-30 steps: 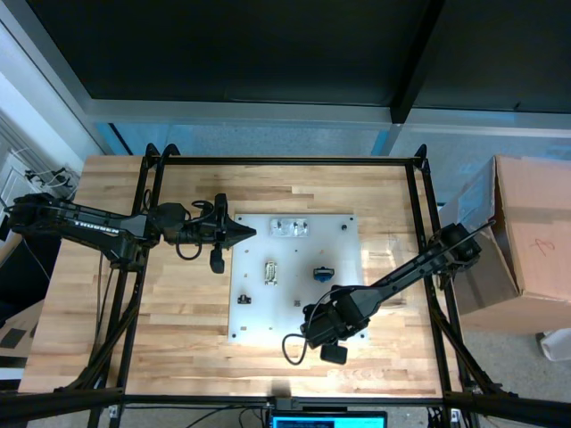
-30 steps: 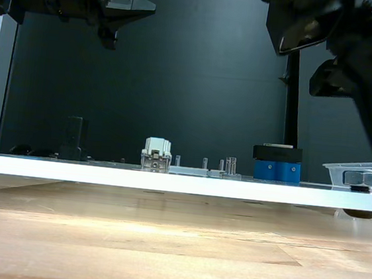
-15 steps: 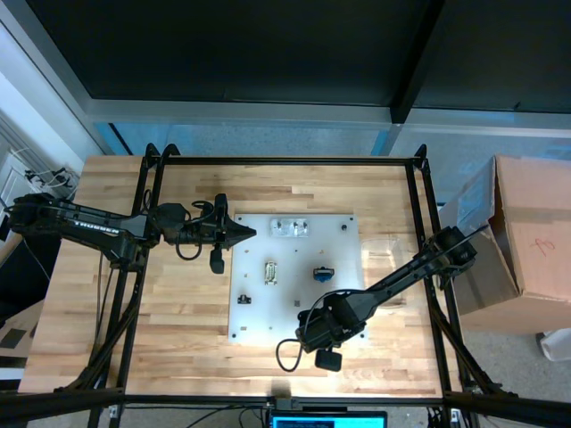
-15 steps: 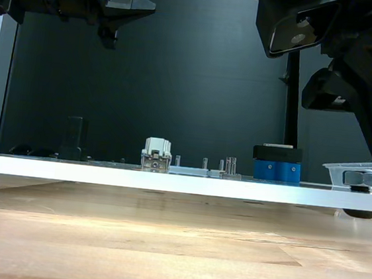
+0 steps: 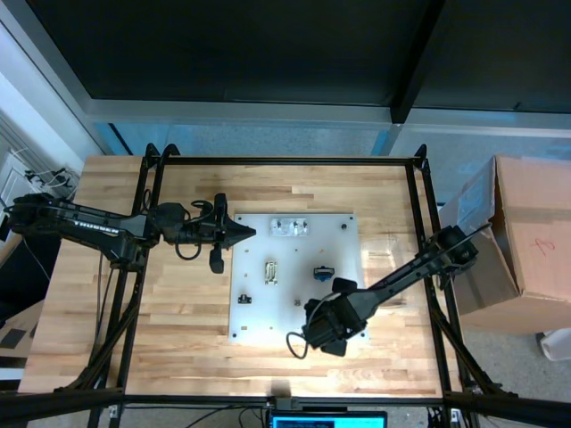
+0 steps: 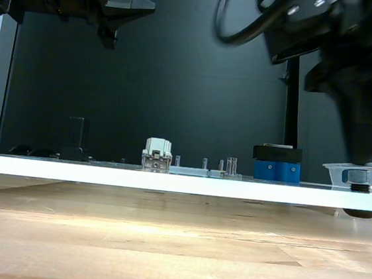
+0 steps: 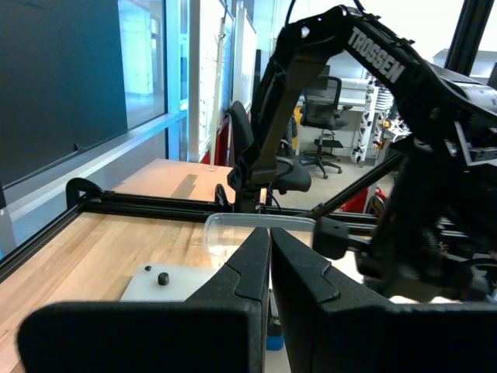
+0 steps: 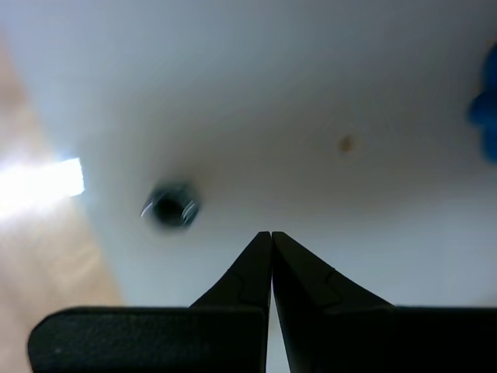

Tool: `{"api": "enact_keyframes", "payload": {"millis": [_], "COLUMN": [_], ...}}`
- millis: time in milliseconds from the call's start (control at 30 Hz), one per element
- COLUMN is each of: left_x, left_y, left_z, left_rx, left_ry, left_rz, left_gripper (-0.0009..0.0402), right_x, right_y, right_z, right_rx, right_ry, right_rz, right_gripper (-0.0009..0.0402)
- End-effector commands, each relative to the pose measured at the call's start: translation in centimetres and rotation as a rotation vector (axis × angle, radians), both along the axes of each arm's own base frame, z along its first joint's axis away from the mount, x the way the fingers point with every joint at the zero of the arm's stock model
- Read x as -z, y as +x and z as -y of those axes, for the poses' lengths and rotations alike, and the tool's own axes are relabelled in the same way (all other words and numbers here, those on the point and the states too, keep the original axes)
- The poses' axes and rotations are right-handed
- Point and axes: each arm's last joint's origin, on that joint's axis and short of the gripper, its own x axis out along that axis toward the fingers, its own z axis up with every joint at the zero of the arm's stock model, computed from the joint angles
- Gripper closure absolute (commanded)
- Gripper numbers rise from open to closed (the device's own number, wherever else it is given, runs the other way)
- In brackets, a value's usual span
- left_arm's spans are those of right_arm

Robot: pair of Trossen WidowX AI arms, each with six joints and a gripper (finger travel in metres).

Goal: Unfasten the M12 nut and place it in the container

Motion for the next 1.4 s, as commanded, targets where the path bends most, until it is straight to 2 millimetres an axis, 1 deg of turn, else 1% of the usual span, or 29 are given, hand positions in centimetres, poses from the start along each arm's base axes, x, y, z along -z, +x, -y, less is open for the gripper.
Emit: {"api": "enact_keyframes", "payload": {"millis": [33, 100, 233, 367, 533, 767, 1000, 1100, 1200, 1267, 1400], "left_x": [0.1, 0.2, 0.3, 0.3, 0.5, 0.5, 0.5, 0.5, 0.5, 0.5, 0.5], "left_y": [0.0, 0.0, 0.0, 0.0, 0.0, 0.0, 0.0, 0.0, 0.0, 0.0, 0.0], "left_z": [0.0, 0.0, 0.0, 0.0, 0.0, 0.0, 0.0, 0.0, 0.0, 0.0, 0.0], "left_rx": [0.0, 0.0, 0.003, 0.002, 0.003, 0.003, 0.003, 0.003, 0.002, 0.003, 0.003], "left_ry": [0.0, 0.0, 0.0, 0.0, 0.0, 0.0, 0.0, 0.0, 0.0, 0.0, 0.0], "left_rz": [-0.014, -0.022, -0.029, -0.029, -0.048, -0.049, -0.048, -0.048, -0.048, -0.049, -0.05], "left_gripper": [0.0393, 0.0393, 0.0393, 0.0393, 0.0393, 0.0393, 0.0393, 0.0393, 0.0393, 0.0393, 0.0393], "right_x": [-0.4, -0.6, -1.0, -0.9, -0.5, 1.3, 1.5, 1.6, 1.1, 0.4, -0.5], "right_y": [0.1, 0.1, 0.3, 0.3, 0.4, 1.0, 1.0, 0.8, 0.7, 0.5, 0.4], "right_z": [-0.1, -0.2, -0.6, -0.6, -0.6, -1.2, -1.1, -0.8, -0.2, 0.1, 0.3], "right_rx": [-0.009, -0.042, -0.166, -0.245, -0.257, -0.26, -0.253, -0.233, -0.152, -0.113, -0.114], "right_ry": [0.021, 0.054, 0.163, 0.173, 0.182, 0.225, 0.22, 0.167, 0.026, -0.048, -0.072], "right_rz": [0.022, 0.025, 0.026, 0.024, 0.04, 0.013, 0.02, 0.013, 0.045, 0.066, 0.057], "right_gripper": [0.0393, 0.0393, 0.0393, 0.0393, 0.0393, 0.0393, 0.0393, 0.0394, 0.0394, 0.0393, 0.0393]}}
